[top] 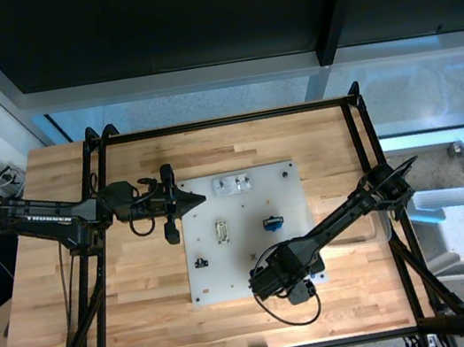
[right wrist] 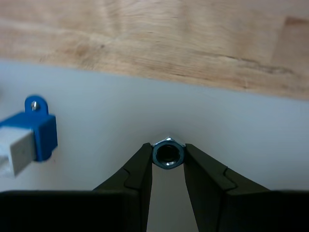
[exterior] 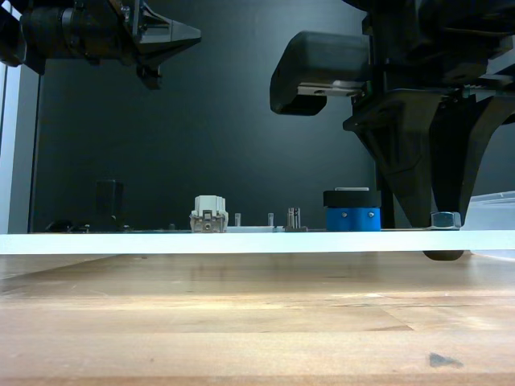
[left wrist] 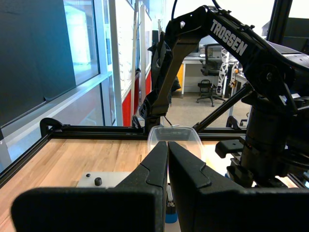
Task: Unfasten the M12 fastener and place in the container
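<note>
right end effector (right wrist: 167, 147) pinches nut (right wrist: 168, 155) on board (right wrist: 241, 125); left end effector (left wrist: 167, 144) closed over board

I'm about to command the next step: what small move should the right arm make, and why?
Probably rotate the wrist to unscrew, jaws clamped. The right gripper pinches the nut at the near right edge of the white board; the nut sits at board level, seemingly not yet unthreaded. The left gripper hangs shut above the board's left side.
</note>
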